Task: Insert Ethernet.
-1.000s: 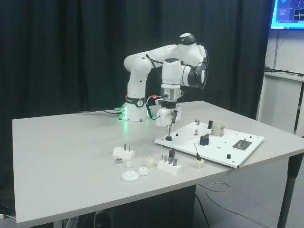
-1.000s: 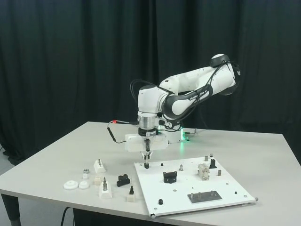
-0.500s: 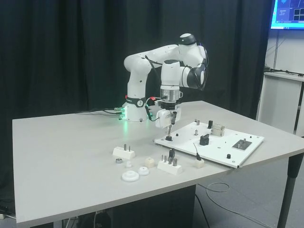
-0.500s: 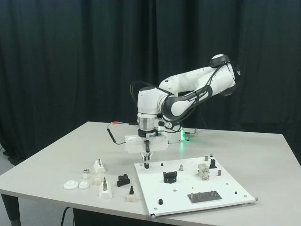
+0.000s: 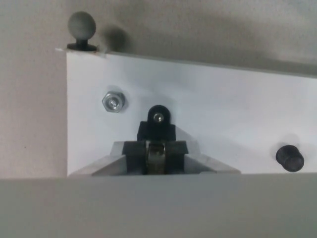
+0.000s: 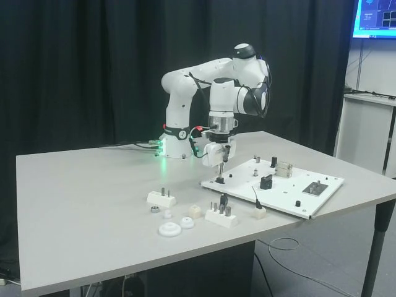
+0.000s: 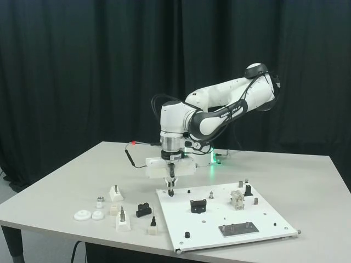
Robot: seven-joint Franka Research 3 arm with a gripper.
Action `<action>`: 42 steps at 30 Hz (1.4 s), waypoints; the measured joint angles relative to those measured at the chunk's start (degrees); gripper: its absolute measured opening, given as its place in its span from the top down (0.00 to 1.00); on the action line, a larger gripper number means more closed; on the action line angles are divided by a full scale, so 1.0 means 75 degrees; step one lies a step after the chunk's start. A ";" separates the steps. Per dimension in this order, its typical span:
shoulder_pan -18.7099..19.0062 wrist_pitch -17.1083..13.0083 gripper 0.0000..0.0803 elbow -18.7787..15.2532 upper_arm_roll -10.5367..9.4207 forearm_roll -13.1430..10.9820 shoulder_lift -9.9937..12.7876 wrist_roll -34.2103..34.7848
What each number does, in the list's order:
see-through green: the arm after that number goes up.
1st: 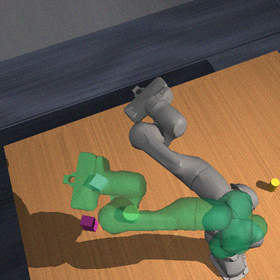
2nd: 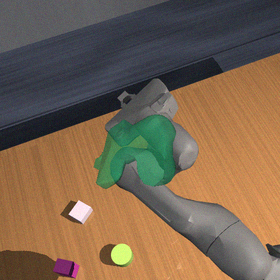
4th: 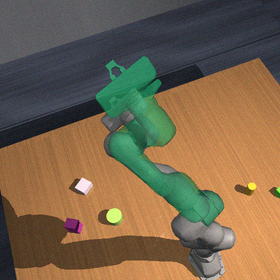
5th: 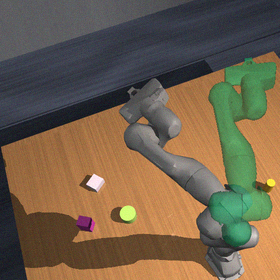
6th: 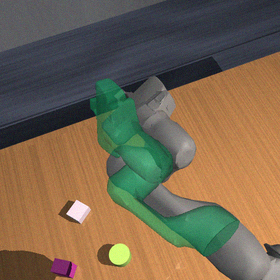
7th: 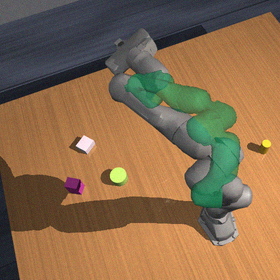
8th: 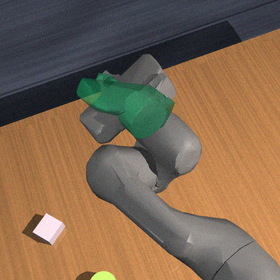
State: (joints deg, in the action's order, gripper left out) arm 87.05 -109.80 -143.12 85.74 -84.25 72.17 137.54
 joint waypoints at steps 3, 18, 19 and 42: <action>0.0000 0.0000 0.91 0.0000 -0.0010 -0.0010 0.0000 0.0000; -0.0003 -0.0030 0.91 0.0002 -0.0029 -0.0035 -0.0001 -0.0018; -0.0004 -0.0025 0.91 0.0002 -0.0027 -0.0035 -0.0003 -0.0018; 0.0007 0.0067 0.09 0.0024 0.0036 0.0635 -0.0004 -0.0383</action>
State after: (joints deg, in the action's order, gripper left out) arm 87.10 -109.30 -142.94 86.01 -79.49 72.14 134.67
